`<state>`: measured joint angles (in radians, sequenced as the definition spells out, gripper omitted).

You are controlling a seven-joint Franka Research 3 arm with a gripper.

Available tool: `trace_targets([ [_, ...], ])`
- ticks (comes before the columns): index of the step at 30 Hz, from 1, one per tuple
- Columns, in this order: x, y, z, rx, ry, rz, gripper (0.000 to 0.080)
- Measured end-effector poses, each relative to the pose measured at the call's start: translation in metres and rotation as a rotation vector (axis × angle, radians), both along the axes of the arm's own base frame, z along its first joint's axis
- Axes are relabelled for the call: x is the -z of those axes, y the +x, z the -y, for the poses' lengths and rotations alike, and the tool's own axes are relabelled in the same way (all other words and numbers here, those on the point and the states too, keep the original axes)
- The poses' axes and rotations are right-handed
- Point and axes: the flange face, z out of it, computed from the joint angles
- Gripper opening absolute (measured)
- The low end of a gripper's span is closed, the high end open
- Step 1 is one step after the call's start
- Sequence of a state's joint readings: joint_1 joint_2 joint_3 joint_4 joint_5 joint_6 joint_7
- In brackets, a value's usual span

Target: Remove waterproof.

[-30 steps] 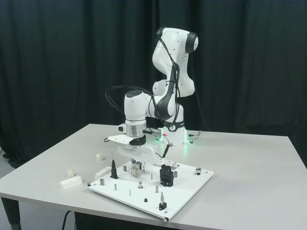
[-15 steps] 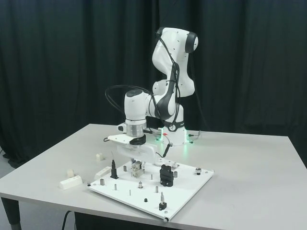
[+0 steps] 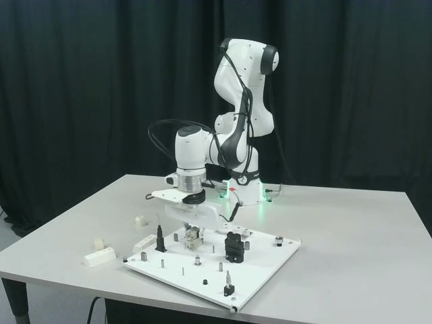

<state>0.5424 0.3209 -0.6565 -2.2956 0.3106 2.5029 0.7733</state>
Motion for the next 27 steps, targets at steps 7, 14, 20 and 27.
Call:
trace_targets([
  [7,-0.0002,0.0001,-0.0001,-0.002,0.0,-0.002,0.0314],
  [14,-0.0004,0.0,-0.0002,-0.003,0.0,-0.005,0.0314],
  [20,-0.0008,-0.0002,0.0003,-0.003,0.003,-0.009,0.0314],
  [27,-0.0023,0.0002,0.0007,-0.005,0.004,-0.013,0.0314],
])
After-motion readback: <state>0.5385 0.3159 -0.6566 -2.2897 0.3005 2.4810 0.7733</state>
